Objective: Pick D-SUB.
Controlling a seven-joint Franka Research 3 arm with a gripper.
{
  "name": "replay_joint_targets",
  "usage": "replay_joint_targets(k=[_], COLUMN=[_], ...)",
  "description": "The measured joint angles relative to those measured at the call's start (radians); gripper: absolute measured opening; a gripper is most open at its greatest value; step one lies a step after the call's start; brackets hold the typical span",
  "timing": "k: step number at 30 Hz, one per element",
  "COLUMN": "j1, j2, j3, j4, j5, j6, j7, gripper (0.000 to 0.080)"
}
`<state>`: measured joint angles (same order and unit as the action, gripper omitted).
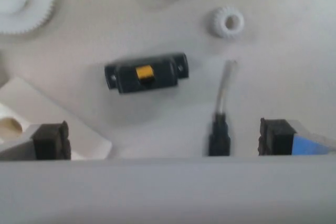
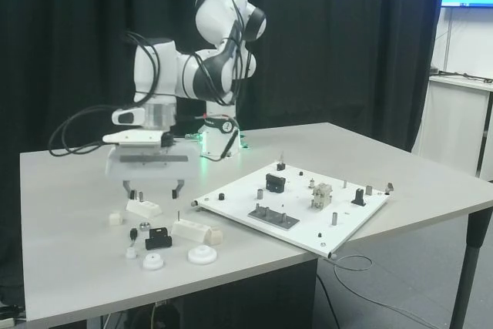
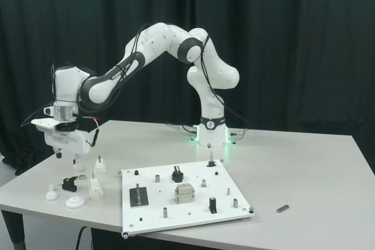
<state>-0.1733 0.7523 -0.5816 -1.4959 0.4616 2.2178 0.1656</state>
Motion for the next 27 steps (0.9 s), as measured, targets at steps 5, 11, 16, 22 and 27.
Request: replay_joint_targets(k=[5, 11, 16, 22, 27], j1=[0.001, 0.0, -0.002, -0.007, -0.021], j2=[0.028, 0.061, 0.084, 0.106, 0.116], j3=[0.022, 0.043, 0.051, 0.054, 0.068], j4=[0.004, 0.009, 0.014, 0.019, 0.022], j5=[0.0, 0.0, 0.0, 0.0, 0.002], j6=[0.048, 0.095, 0.12, 0.135, 0.144], j7=[-0.003, -0.035, -0.092, -0.125, -0.125], gripper=[0.08, 0.08, 0.08, 0.08, 0.08])
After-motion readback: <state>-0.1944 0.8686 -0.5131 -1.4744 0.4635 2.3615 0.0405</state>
